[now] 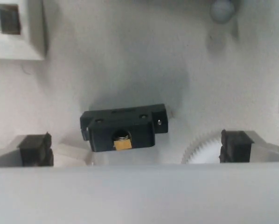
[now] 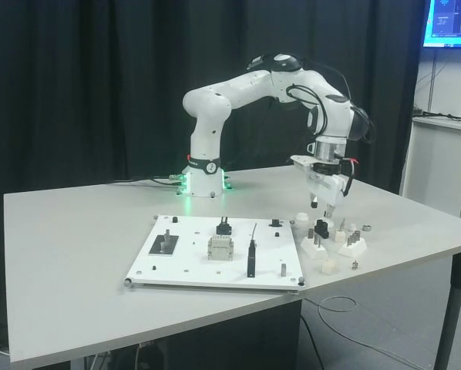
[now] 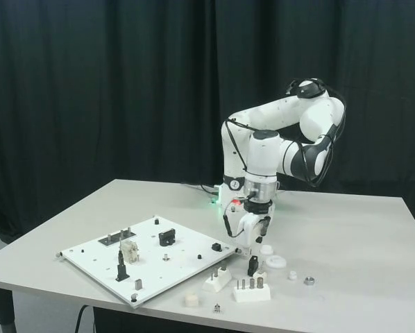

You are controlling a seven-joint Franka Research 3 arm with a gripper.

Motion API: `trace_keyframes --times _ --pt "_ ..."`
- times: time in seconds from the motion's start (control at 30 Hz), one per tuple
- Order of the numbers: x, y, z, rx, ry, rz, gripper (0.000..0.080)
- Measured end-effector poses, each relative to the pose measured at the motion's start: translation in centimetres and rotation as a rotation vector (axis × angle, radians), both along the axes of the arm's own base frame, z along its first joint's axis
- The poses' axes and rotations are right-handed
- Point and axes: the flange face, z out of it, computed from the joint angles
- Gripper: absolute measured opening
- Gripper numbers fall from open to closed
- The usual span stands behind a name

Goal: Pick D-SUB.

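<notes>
— Where do we see the gripper now?

— We see it hanging above the table, its two fingers spread apart and holding nothing.

— And the D-SUB?

— In the wrist view it lies between the fingertips and below them — a black connector, not touched by either finger. In the room views it stands just under the hand.

— What is around it?

— A white gear beside one finger, and the white board farther off.
</notes>
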Motion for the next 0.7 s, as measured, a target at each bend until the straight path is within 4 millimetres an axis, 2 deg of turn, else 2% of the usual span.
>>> trace_keyframes --times 0.3,0.7 --pt "0.1 -0.1 1.3 -0.029 -0.009 0.011 0.08" --pt "-0.1 0.1 1.8 -0.054 0.003 0.074 0.08"
